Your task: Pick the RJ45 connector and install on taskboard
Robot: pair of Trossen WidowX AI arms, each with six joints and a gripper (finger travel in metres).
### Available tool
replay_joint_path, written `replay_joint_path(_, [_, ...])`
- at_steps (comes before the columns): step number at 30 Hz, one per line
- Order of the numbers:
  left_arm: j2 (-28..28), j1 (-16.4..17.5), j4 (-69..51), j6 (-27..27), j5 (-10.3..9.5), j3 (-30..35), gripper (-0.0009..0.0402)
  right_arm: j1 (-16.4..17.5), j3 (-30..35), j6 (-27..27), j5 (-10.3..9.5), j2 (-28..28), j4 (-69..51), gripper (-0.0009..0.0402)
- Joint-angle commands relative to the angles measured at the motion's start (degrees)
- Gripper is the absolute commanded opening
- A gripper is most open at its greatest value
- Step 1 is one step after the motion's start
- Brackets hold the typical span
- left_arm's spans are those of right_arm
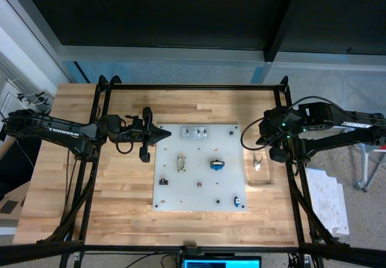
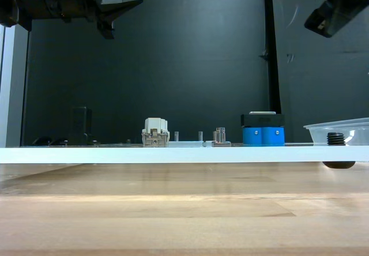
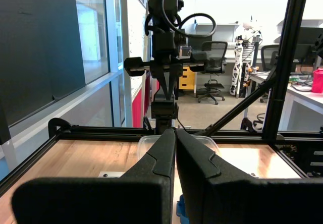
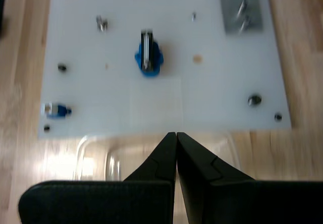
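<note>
- Connector: small pale plug with a silvery glint. It lies inside the clear tray, on the wooden table just beside the board's right edge. It is not yet picked and not on the board.
- Connector, long axis: appears to run roughly near-to-far across the tray, slightly slanted. It is too small to tell which end faces which way.
- Board: white square panel at table centre, carrying a blue fitting and a beige socket, among other small parts.
- Right gripper: raised in the air above the tray's far right side, with its fingers pressed together and nothing between them. The connector lies below it, a little toward the board. The wrist view shows the tray rim under the tips, but the plug cannot be made out there.
- Left gripper: high over the board's far left corner and pointing inward. Its fingers are pressed together and hold nothing. It is well apart from the tray.
- Nearer arm: the right, by a wide margin.
- Judgement for the pick: the right fingers would need to spread, then descend into the tray and close across the plug's narrow sides.
</note>
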Motion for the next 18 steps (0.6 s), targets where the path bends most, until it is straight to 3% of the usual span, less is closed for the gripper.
replay_joint_path(1, [0.0, 0.0, 0.0, 0.0, 0.02, 0.02, 0.0, 1.11, 0.09, 0.11, 0.15, 0.02, -3.02, 0.0])
replay_joint_path(3, [0.02, 0.02, 0.02, 0.0, 0.02, 0.02, 0.0, 2.29, 0.09, 1.03, 0.52, 0.02, -4.2, 0.0])
replay_joint_path(8, [0.02, 0.0, 0.02, 0.0, 0.02, 0.02, 0.0, 6.64, 0.09, 3.3, 4.76, -0.17, -6.62, 0.0])
replay_joint_path(14, [0.0, 0.0, 0.0, 0.0, 0.02, 0.02, 0.0, 11.02, 0.07, 6.36, 6.58, -0.24, -8.55, 0.0])
replay_joint_path(18, [0.02, 0.0, 0.02, 0.0, 0.02, 0.02, 0.0, 11.69, 0.07, 7.5, 6.75, -0.39, -10.49, 0.0])
